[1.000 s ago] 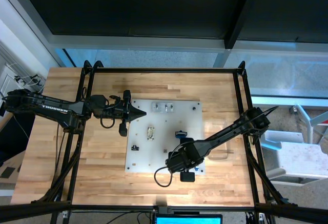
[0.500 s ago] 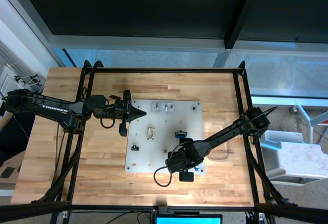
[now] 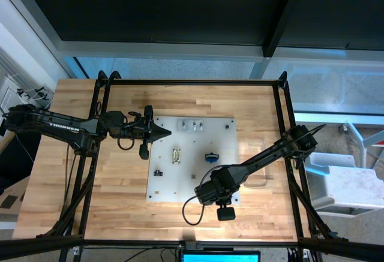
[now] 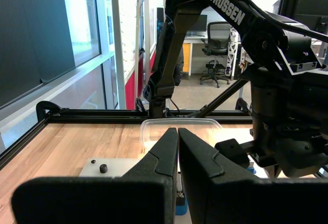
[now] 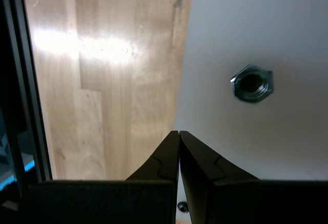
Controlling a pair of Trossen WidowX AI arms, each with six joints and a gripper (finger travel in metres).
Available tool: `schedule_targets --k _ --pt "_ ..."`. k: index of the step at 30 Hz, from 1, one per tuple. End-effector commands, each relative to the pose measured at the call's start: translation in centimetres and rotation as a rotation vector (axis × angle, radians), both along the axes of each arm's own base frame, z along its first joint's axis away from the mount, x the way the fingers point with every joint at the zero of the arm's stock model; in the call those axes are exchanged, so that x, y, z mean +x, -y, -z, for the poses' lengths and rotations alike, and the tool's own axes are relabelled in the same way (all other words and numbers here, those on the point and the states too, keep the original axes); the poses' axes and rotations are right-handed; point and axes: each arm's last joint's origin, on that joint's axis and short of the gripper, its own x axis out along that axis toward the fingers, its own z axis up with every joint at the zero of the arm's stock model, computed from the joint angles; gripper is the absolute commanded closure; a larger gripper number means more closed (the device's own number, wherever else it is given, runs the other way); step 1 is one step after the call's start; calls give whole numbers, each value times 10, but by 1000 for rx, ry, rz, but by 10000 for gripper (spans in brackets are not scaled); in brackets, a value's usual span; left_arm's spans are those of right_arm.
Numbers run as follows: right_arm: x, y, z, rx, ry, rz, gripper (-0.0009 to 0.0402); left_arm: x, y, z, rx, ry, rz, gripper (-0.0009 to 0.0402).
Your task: Pick the M12 fastener and fasten on the M12 threads
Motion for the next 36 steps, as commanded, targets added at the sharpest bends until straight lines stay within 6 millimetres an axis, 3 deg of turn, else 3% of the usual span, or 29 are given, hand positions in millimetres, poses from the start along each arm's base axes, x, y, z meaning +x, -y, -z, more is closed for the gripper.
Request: schedule_targets --k 1,8,29,36 --pt "0 3 0 -73 27 23 393 0 0 0 0 0 0 393" --pt "3 6 -1 -195 82 121 393 0 0 0 0 0 0 393" --pt "5 6 5 -216 105 167 393 0 0 0 0 0 0 393" --pt "0 -2 1 66 -23 13 393 0 0 0 0 0 0 393"
